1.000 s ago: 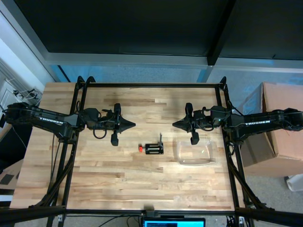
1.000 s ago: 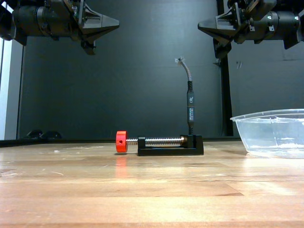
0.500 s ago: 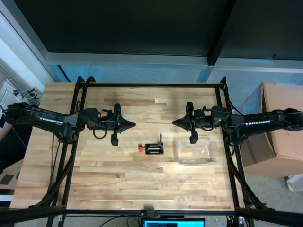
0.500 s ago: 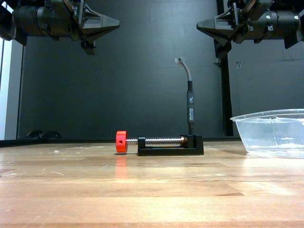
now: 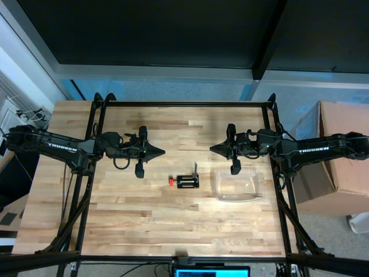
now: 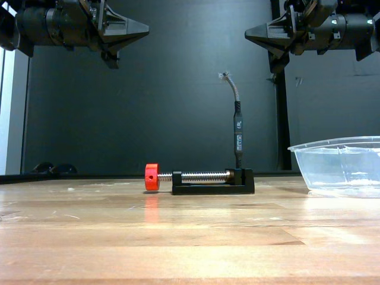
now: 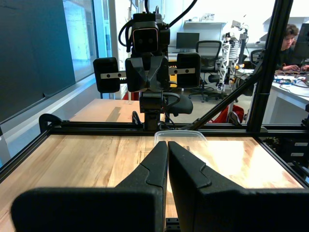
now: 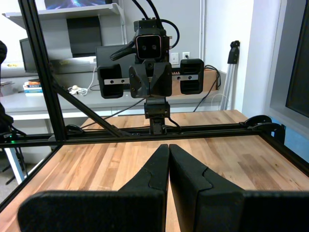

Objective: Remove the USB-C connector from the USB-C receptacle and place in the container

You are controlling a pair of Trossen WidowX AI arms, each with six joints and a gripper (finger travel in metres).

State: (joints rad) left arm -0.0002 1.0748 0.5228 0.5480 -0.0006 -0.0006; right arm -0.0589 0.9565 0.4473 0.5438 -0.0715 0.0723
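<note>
Right gripper point(image 6: 248, 32) edged slightly toward frame centre; nothing else moved. USB-C connector point(image 6: 238, 123) sits seated in the USB-C receptacle point(image 6: 238, 144) at the right end of a black vise point(image 6: 212, 181), mid-desk. Long axis vertical, cable end up, tip curling left. Bare desk point(image 5: 144, 219) all round the vise. Container point(image 6: 338, 166) stands to the right, apart. Both sets of fingers are well above the connector, not touching it. Left gripper point(image 6: 145, 27) upper left, fingers point(image 7: 150, 169) pressed together. Right fingers point(image 8: 155, 169) pressed together too.
</note>
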